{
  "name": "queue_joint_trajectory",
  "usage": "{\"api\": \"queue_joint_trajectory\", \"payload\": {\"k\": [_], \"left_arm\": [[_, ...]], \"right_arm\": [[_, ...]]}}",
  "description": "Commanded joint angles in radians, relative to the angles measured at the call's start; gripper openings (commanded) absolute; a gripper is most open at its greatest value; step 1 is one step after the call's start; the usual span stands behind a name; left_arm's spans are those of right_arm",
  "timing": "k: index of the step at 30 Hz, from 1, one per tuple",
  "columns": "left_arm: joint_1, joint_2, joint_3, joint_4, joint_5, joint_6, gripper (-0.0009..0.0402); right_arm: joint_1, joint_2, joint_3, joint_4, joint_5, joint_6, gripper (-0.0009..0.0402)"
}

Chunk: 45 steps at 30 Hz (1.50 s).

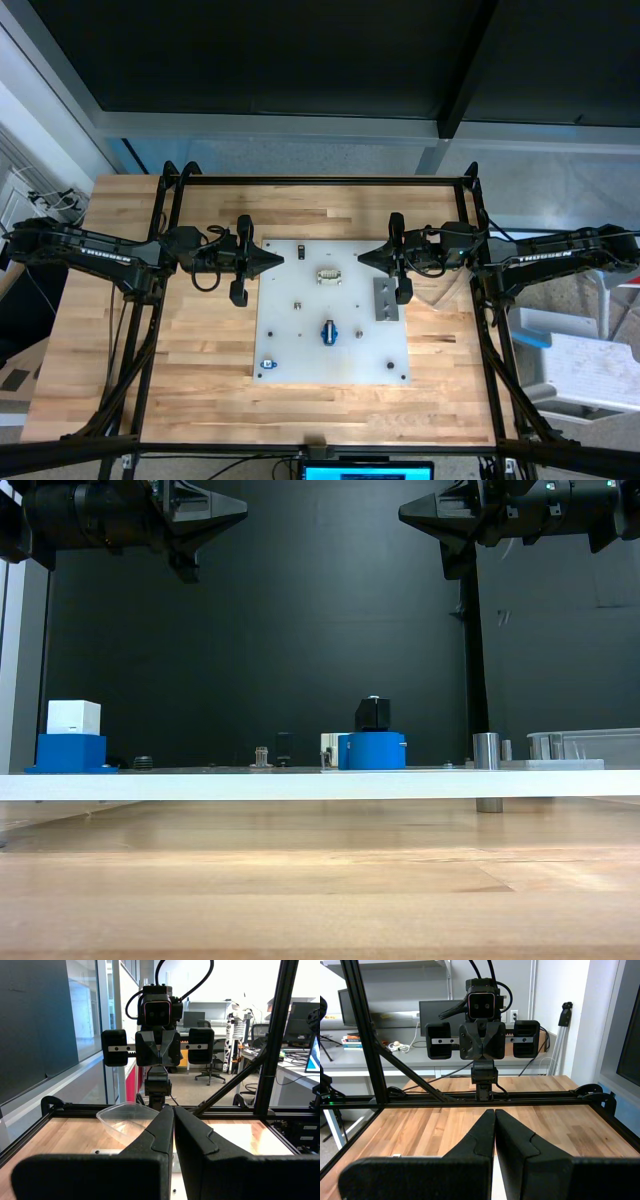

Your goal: Pick the 16mm cylinder and place it in the container

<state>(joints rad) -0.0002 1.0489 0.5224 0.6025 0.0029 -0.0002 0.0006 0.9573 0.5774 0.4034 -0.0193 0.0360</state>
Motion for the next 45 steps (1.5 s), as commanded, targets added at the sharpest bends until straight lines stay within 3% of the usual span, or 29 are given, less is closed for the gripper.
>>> {"api": "queue_joint_trajectory", "payload": {"k": [1, 10, 16, 34, 45], "left_arm": [[0.0, 0.0, 0.0, 0.0, 0.0, 0.0, 0.0], [0.0, 0.0, 0.0, 0.0, 0.0, 0.0, 0.0], [0.0, 0.0, 0.0, 0.0, 0.0, 0.0, 0.0], [0.0, 0.0, 0.0, 0.0, 0.0, 0.0, 0.0], [0.0, 0.0, 0.0, 0.0, 0.0, 0.0, 0.0]], "right_arm": [[0.0, 0.0, 0.0, 0.001, 0.0, 0.001, 0.0], [0.0, 0.0, 0.0, 0.002, 0.0, 0.003, 0.0], [0.0, 0.0, 0.037, -0.041, -0.008, 0.053, 0.0], [0.006, 0.009, 0.346, -0.688, -0.008, 0.066, 0.0], [0.029, 0.133, 0.527, -1.019, -0.013, 0.087, 0.0]]}}
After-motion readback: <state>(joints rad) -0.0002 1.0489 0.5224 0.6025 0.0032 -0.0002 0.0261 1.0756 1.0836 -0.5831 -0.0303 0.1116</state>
